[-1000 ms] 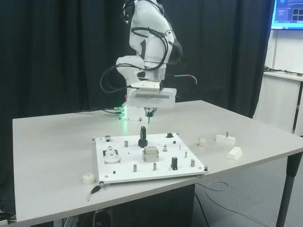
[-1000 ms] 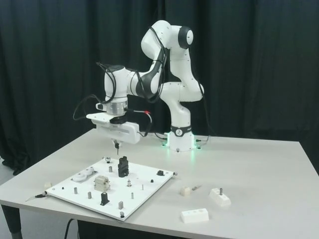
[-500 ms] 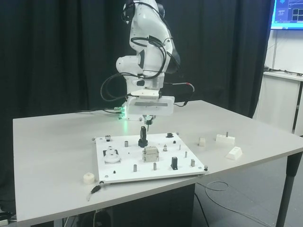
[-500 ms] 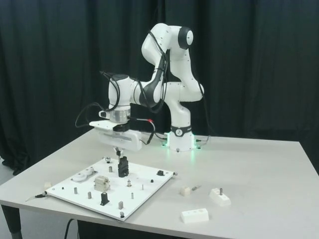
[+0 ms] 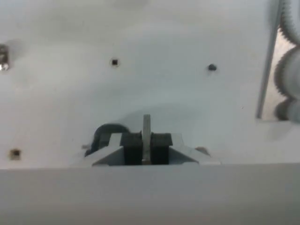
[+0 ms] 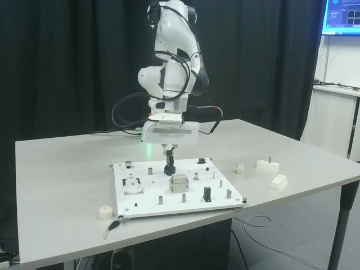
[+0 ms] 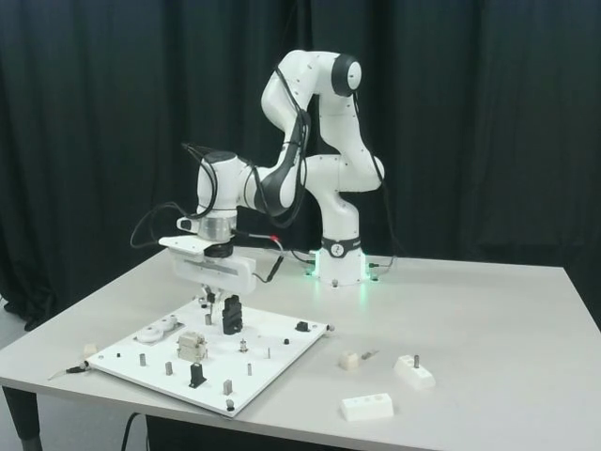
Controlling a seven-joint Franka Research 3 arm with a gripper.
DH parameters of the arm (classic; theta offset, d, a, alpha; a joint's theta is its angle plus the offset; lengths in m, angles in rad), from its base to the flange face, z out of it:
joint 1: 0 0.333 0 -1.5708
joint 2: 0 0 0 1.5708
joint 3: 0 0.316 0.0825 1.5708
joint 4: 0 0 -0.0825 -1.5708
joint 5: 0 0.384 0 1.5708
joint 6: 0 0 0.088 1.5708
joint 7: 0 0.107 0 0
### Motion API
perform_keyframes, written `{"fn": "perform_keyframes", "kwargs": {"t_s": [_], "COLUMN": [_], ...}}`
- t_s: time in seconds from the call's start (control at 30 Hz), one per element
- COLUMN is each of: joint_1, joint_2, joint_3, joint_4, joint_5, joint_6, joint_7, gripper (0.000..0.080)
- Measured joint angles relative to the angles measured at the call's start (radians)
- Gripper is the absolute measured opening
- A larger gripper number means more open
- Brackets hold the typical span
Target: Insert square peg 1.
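The grey table (image 6: 67,169) is carrying the white arm (image 7: 310,141), which is reaching forward and down over a white board (image 6: 169,208) lying near the table's front edge. The board (image 7: 272,362) is holding several small fixtures: a round white geared piece (image 6: 133,185), a grey block (image 6: 178,183), a tall black holder (image 6: 169,164) near the middle, a low black holder (image 6: 207,194) nearer the front, and a scatter of short grey pegs. Off the board, small white blocks (image 6: 269,166) are lying on the table to one side, and a small white cap (image 6: 104,212) is sitting by the board's front corner.

The arm's flat white wrist plate (image 6: 167,133) is hanging level just above the tall black holder (image 7: 230,315), and the gripper (image 6: 169,149) is pointing straight down beneath it, its tips close over the holder's top in both room views.

In the wrist view the gripper (image 5: 146,149) is showing two black fingers (image 5: 131,149) pressed in close on either side of a thin grey square peg (image 5: 146,139), so the fingers are clamping the peg between them with only its width separating them. The peg is sticking out past the fingertips toward the white board (image 5: 154,89) below, not yet touching it. Two small dark holes (image 5: 114,62) are showing in the board beyond the peg's tip, well apart from each other, and the toothed edge of the geared piece (image 5: 288,61) is showing at the side.
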Motion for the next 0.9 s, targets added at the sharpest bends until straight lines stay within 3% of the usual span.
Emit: {"fn": "perform_keyframes", "kwargs": {"t_s": [0.3,0.63,0.9], "joint_1": [-0.004,-0.003,-0.003], "joint_2": [0.043,0.084,0.095], "joint_3": [0.0,0.008,0.014], "joint_4": [0.017,0.058,0.07], "joint_5": [0.038,0.106,0.129], "joint_6": [0.05,0.051,0.048], "joint_7": [-0.041,-0.082,-0.101], "gripper": [0.0034,0.0034,0.0034]}}
